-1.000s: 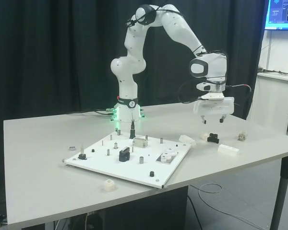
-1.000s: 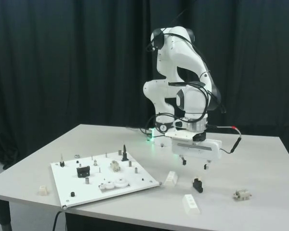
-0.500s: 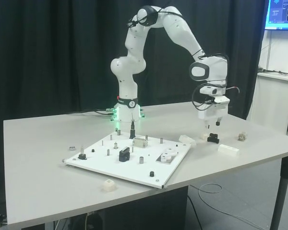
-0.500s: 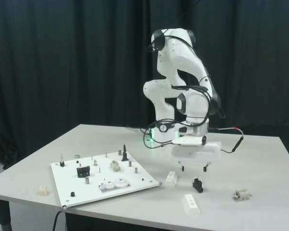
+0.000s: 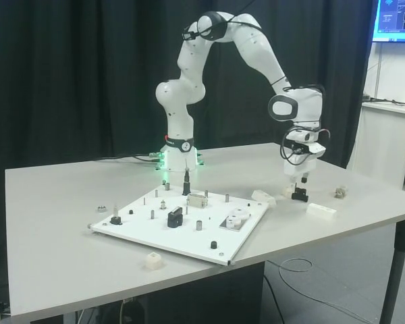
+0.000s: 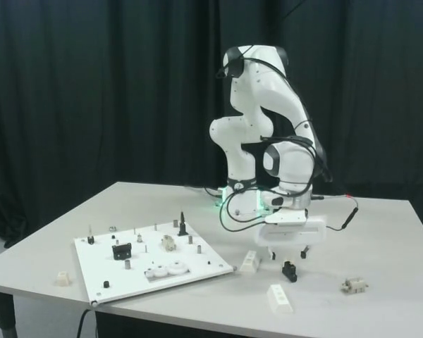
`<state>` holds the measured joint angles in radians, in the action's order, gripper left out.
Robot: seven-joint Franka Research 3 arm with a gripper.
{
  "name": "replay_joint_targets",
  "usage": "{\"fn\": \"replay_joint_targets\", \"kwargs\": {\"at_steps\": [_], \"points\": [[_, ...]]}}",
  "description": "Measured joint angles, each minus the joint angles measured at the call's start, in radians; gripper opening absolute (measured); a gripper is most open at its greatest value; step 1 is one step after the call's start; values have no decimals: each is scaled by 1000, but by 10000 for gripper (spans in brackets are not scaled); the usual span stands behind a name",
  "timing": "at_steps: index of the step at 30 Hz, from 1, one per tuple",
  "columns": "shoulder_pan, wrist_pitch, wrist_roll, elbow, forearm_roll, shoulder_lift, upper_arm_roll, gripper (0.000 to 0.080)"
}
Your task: Pick D-SUB.
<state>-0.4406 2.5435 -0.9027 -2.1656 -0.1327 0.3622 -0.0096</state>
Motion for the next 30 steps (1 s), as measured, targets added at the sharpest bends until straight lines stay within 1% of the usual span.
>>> {"fn": "replay_joint_targets", "kwargs": {"at_steps": [7,15,19,22,30], "points": [[1,8,9,12,2,32,3,800],[7,8,39,44,14,78,6,800],[16,8,56,62,33,99,13,800],[22,4,68,72,57,109,17,800],[29,-31,108,94,93,120,17,800]]}}
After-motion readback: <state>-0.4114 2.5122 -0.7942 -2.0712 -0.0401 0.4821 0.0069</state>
